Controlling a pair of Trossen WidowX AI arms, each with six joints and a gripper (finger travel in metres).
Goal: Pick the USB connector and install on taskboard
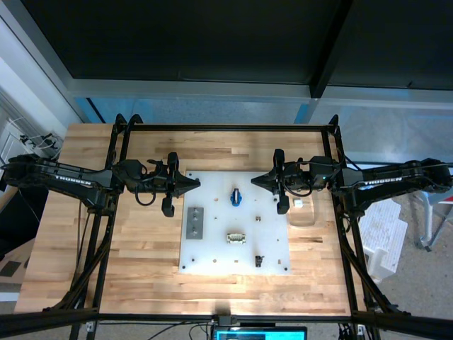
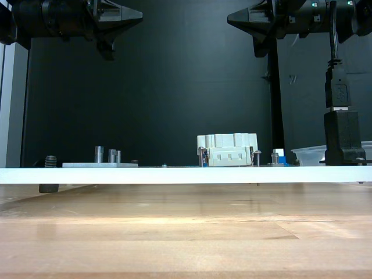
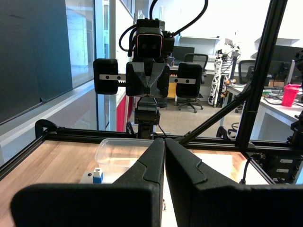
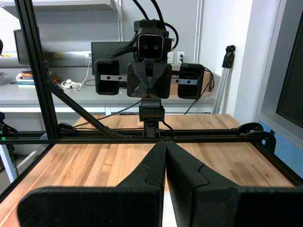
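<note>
Light wooden planks make up the desk (image 1: 141,241), ringed by a black frame (image 1: 226,128), with dark panels behind it.

We see the left gripper (image 1: 195,183) (image 2: 139,13) (image 3: 164,142) hanging high over the far left edge of the taskboard (image 1: 212,241). It is clenched, its two fingers pressed flat together with nothing between them. The right gripper (image 1: 256,180) (image 2: 231,19) (image 4: 166,143) faces it from across the far part of the board at the same height. It is clenched too, holding nothing and touching nothing.

Below them on the white board we find a blue part (image 1: 236,197) between the two tips, a grey metal block (image 1: 195,222) toward the left, and a silver multi-pin socket (image 1: 236,238) near the middle.

The USB connector (image 1: 260,261) (image 2: 336,93) is at the board's near right part, well apart from both grippers. It stands upright with its lower end seated in a black holder (image 2: 344,139).

Just off the board's right edge, under the right arm, lies a clear plastic container (image 1: 306,216) (image 3: 118,149) (image 2: 308,154). A small white block (image 1: 299,203) (image 3: 97,175) with a blue top sits at its far rim. We cannot tell whether it lies inside the container or just beside it.
</note>
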